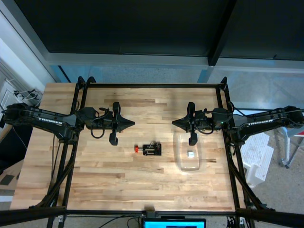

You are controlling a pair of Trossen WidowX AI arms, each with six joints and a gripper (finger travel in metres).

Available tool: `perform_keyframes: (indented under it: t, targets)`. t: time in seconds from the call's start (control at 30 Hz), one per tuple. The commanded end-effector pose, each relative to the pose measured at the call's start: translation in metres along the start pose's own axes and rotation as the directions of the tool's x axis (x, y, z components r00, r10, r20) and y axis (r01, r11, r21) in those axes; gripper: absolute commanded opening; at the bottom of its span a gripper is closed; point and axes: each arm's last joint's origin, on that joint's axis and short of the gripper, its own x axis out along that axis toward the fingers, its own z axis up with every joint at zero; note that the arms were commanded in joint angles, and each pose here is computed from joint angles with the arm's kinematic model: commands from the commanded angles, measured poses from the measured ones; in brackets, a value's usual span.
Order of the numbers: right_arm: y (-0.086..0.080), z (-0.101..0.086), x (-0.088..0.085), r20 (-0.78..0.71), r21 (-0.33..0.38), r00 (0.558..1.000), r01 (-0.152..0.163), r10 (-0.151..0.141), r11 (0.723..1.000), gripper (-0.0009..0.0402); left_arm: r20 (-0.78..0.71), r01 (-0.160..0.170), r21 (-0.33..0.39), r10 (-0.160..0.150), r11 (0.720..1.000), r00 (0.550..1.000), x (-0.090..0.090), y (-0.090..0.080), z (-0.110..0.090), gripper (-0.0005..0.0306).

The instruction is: Pick the RCA connector and install on taskboard

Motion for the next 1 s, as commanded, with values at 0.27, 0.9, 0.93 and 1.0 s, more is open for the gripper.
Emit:
perform_keyframes:
  t: [0.27,0.9,0.93,1.0]
  targets:
    - [0.0001,0.0006,0.0002,0.005,-0.003,1.0,0.0,0.0,1.0,0.0,0.0,0.0,0.0,0.0,1.0,1.0,0.0,0.0,0.0,0.0]
    - [-0.0009,0.0015,0.0001,0.016,-0.01,0.999,0.034,-0.034,0.999,0.0,0.0,0.0,0.0,0.0,1.0,1.0,0.0,0.0001,0.0,0.0]
    - [-0.0008,0.0015,0.0001,0.016,-0.01,0.999,0.034,-0.034,0.999,0.0,0.0,0.0,0.0,0.0,1.0,1.0,0.0,0.0001,0.0,0.0]
    - [-0.0008,0.0015,0.0001,0.016,-0.01,0.999,0.034,-0.034,0.999,0.0,0.0,0.0,0.0,0.0,1.0,1.0,0.0,0.0,0.0,0.0]
